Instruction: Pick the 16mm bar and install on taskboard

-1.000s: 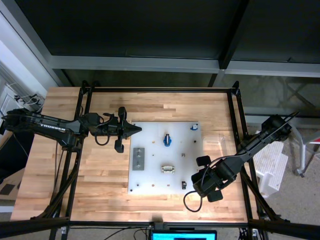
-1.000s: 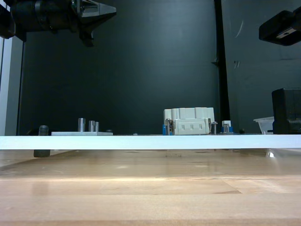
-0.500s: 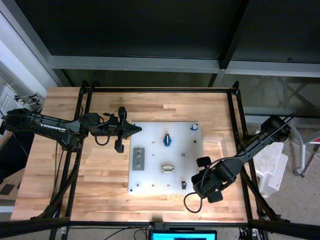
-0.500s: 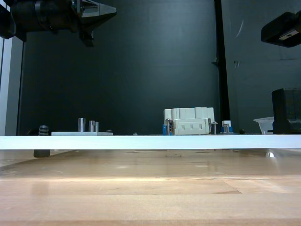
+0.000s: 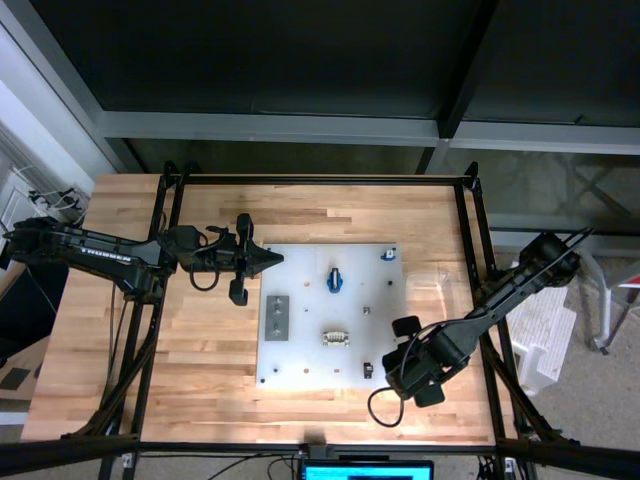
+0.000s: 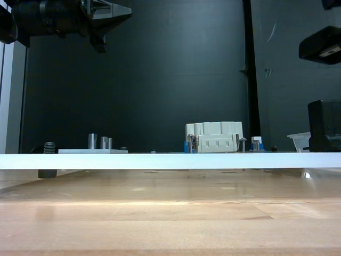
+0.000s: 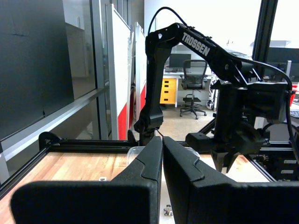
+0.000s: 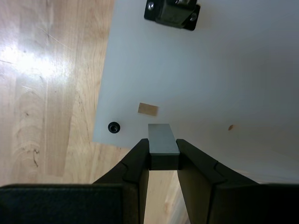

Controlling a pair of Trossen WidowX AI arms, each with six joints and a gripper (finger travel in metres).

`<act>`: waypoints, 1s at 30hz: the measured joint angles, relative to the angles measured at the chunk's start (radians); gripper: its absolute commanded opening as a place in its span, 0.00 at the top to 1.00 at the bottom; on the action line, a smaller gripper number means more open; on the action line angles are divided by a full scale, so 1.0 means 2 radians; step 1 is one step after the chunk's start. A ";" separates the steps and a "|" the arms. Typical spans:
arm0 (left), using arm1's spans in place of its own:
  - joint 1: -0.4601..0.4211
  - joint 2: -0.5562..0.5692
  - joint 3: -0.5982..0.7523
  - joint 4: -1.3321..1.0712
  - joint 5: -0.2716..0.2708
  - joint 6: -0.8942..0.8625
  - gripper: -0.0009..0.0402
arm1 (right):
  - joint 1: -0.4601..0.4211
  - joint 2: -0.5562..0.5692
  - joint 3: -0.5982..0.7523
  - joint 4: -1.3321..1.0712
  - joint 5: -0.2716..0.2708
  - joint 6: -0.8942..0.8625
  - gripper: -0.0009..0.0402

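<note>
ok, right gripper [image 8: 163,151] clamps the 16mm bar [image 8: 163,138], held clear above the taskboard [image 8: 243,70] near-right corner. i judge it stiff, smooth, dense metal, slip-prone; gripping across its sides suits. left gripper [image 7: 162,145] fingers pressed together, empty, high by the board's left edge.

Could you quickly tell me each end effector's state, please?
Left end effector: closed, empty, over board's left edge.
Right end effector: holding bar over board's corner.
</note>
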 measured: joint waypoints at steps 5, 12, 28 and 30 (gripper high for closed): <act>0.000 0.000 0.000 0.000 0.000 0.000 0.98 | 0.001 0.005 0.000 0.001 0.000 0.000 0.96; 0.000 0.000 0.000 0.000 0.000 0.000 0.98 | 0.001 0.014 0.000 0.005 0.000 0.000 0.96; 0.000 0.000 0.000 0.000 0.000 0.000 0.98 | 0.003 0.016 -0.005 0.012 0.001 -0.002 0.96; 0.000 0.000 0.000 0.000 0.000 0.000 0.98 | 0.003 0.015 -0.006 0.013 0.001 -0.002 0.96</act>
